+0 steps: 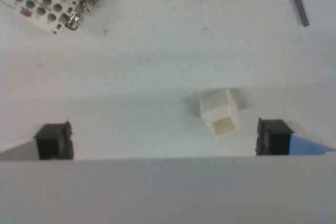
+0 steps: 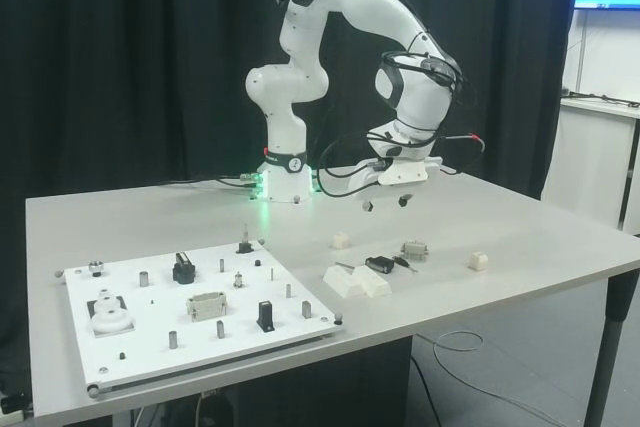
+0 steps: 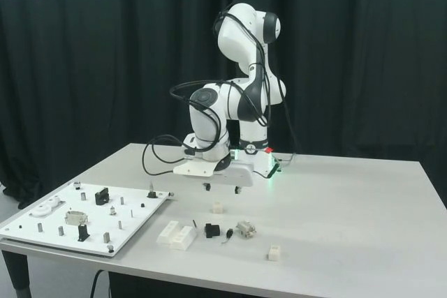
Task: Remove BNC.
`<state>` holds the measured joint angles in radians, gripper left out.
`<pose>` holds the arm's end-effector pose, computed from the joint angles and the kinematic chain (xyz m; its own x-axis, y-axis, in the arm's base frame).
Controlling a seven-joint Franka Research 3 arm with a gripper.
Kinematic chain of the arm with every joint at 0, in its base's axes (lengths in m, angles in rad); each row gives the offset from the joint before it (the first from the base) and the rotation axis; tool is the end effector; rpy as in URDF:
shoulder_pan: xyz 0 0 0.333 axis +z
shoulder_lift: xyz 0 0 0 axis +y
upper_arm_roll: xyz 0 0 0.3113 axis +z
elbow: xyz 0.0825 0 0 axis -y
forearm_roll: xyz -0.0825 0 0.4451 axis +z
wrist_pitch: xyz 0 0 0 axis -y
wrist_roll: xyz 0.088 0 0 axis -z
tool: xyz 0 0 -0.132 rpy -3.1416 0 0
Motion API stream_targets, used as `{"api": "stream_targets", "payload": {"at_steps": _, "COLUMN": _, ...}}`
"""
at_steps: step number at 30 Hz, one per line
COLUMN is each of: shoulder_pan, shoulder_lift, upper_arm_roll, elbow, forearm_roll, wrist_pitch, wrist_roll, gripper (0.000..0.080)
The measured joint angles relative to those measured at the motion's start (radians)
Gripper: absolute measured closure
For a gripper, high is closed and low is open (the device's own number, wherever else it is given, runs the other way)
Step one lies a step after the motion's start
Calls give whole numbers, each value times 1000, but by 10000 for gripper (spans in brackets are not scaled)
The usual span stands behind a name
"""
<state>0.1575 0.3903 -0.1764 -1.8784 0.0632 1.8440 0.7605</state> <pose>0.6153 -0.0051 0.2135 0.6295 -0.7244 -0.2812 -0.6626 -0.6894 0.2926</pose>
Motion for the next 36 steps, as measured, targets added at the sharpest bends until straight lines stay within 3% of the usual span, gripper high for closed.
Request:
{"api": "stream_targets", "payload": {"at_steps": 6, "shoulder_pan": 2, "shoulder_lift": -8, "upper_arm_roll": 0, "elbow": -11, "forearm_roll": -2, "wrist_pitch": 12, "wrist_roll": 3, "gripper": 82}}
{"api": "stream_targets", "payload": {"at_steps": 7, "shoulder_pan": 2, "shoulder_lift": -9, "upper_arm_roll": 0, "elbow": -11, "forearm_roll": -2, "wrist_pitch": 12, "wrist_roll": 4, "gripper": 6}}
{"api": "stream_targets", "payload": {"at_steps": 36, "shoulder_pan": 13, "shoulder_lift": -18, "upper_arm_roll": 0, "elbow": -19, "forearm_roll": -2, "wrist_pitch": 37, "wrist_roll": 10, "gripper": 3}}
